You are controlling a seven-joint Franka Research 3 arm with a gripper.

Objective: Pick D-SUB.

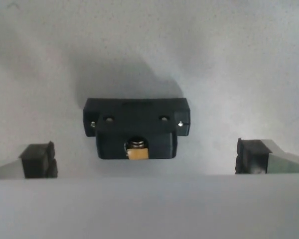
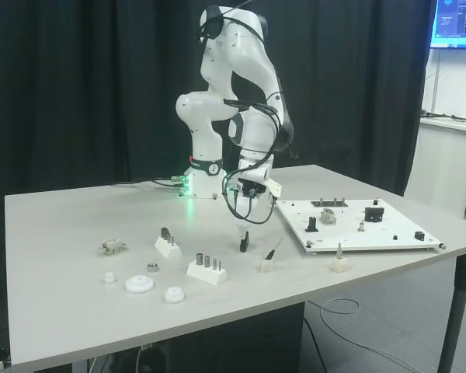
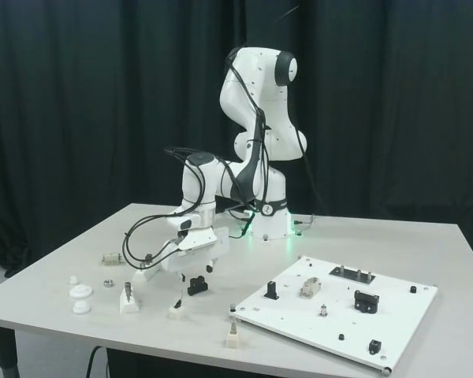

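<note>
From the wrist camera I see the black rectangular plastic D-SUB connector [image 1: 136, 128] lying flat on the grey table [image 1: 229, 59], between the two black-padded fingers of the gripper [image 1: 144, 158], whose jaws stand wide apart, one pad on either side with bare table between each and the housing. The lower part of that view is cut off by a pale band of the wrist's own body, so the finger roots are hidden (and the small part at the connector's cable end I cannot make out).

In the first room view the connector [image 2: 243, 243] is a small dark shape under the lowered white arm [image 2: 241, 85], hard to read; in the second it [image 3: 195, 284] sits just below the hand. Nearby stand small white blocks with pins [image 2: 207, 268], white round gear-like pieces [image 2: 140, 284] and a small grey part [image 2: 112, 246], all apart from the connector. The flat white board with black fittings [image 2: 357, 225] lies well apart, toward the table's other end
</note>
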